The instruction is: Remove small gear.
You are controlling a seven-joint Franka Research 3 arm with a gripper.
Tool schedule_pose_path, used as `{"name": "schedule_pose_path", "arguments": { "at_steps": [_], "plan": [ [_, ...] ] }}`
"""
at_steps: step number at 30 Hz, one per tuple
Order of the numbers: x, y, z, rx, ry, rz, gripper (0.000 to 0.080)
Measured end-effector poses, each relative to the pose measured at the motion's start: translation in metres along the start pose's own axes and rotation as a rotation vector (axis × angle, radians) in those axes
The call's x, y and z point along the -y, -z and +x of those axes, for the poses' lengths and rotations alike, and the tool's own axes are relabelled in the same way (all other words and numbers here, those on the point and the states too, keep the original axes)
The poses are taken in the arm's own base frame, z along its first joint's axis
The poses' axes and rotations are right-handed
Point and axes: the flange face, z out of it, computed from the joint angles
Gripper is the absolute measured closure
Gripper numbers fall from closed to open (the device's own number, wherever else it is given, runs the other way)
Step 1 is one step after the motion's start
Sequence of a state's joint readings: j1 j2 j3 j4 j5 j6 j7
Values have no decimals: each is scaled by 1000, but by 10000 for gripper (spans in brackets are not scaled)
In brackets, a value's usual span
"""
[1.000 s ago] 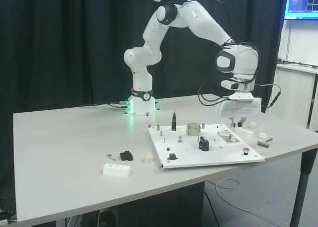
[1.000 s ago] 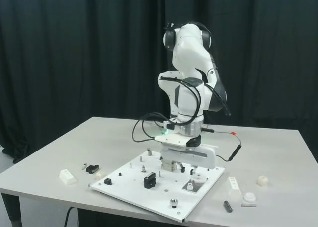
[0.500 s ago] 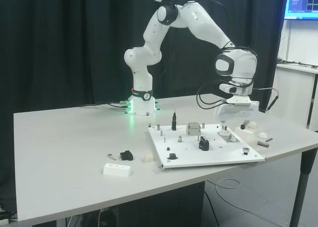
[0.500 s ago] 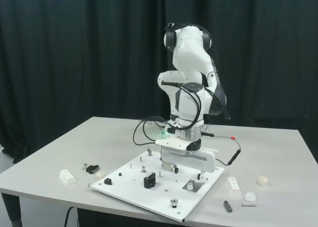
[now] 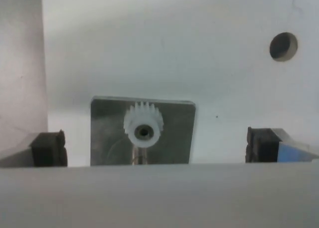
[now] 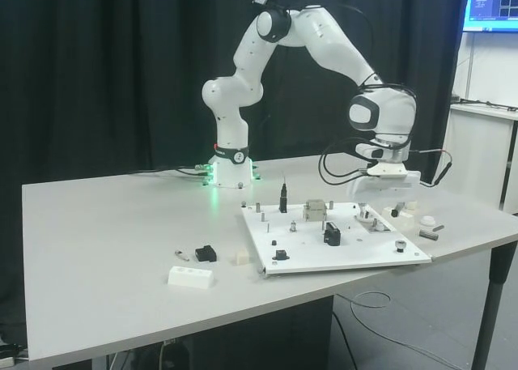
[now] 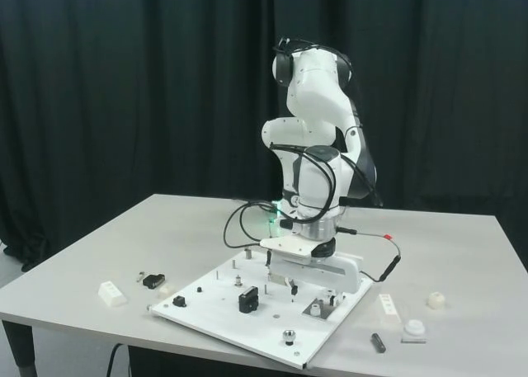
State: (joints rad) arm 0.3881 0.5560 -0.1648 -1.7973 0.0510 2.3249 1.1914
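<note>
Black curtains hang behind the grey table [image 6: 105,224], which carries a flat white assembly board [image 7: 223,319]. Near the board's edge farthest from the arm's base, a small white toothed plastic gear [image 5: 143,124] sits upright on a grey metal plate [image 5: 172,138]. The claw [image 5: 154,145] hangs directly above, fingers [image 5: 49,149] spread wide on either side of it, apart.

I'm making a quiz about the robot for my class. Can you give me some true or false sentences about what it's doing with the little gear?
1. The small gear sits on a grey plate. True.
2. The gripper is squeezing the gear. False: its fingers stand wide apart, one on each side, touching nothing.
3. The gear is white with teeth around it. True.
4. The gear lies on the bare table. False: it is on the white board.
5. The arm's base glows green. True.
</note>
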Motion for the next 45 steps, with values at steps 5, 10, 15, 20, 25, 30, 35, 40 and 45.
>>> {"name": "schedule_pose_path", "arguments": {
  "at_steps": [5, 10, 15, 20, 25, 30, 35, 40, 45],
  "plan": [
    [-1, -5, -2, 0, -1, 2, 3],
    [-1, -9, -4, 0, -3, 4, 3],
    [0, -13, -6, -1, -7, 7, 3],
    [0, -17, -7, -2, -6, 10, 3],
    [-1, -21, -9, -4, -6, 14, 3],
    [-1, -24, -10, -5, -8, 19, 3],
    [-2, -26, -11, -5, -7, 19, 3],
    [-2, -28, -11, -4, -6, 19, 3],
    [-2, -29, -12, -4, -5, 19, 3]
  ]
}}
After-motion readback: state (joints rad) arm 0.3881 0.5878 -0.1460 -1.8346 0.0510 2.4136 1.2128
